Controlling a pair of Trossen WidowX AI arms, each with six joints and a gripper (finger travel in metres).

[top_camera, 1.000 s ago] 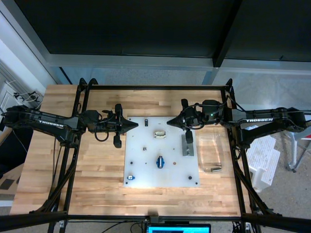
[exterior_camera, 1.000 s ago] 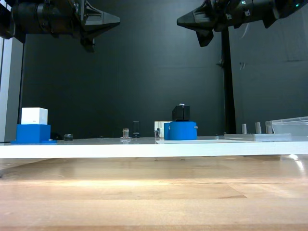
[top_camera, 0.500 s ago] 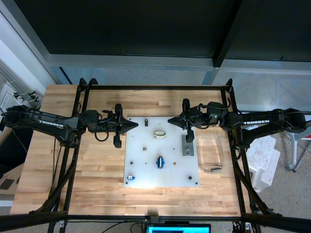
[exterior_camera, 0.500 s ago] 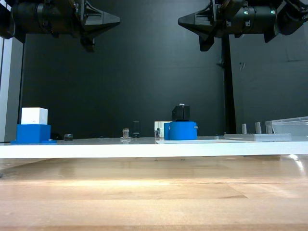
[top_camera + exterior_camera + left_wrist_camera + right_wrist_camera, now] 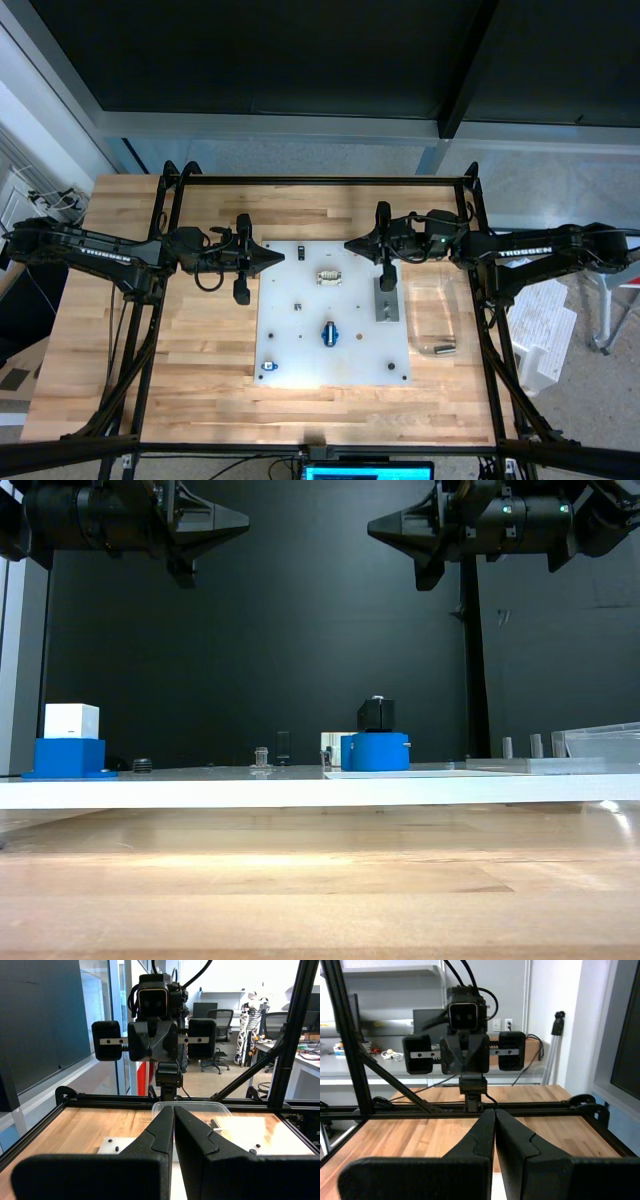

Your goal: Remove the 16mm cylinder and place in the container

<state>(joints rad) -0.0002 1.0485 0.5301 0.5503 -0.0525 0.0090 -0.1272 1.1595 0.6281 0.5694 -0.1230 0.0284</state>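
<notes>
Left of centre in the high view, above the desk [image 5: 200,340]: left tool [image 5: 280,258], narrow, fingers pressed together, empty. Right of centre, over the white board [image 5: 300,340]: right tool [image 5: 348,246], likewise narrow and empty. Lower right: metal peg [image 5: 445,349] lying inside the clear tub [image 5: 436,300].

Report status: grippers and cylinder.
Left gripper shut, high at board edge. Right gripper shut, high over board. 16mm cylinder lying in container.

16mm cylinder [image 5: 445,349] in container [image 5: 432,290], right of board [image 5: 300,340]; left gripper [image 5: 275,258] and right gripper [image 5: 352,246] above board's far end.
</notes>
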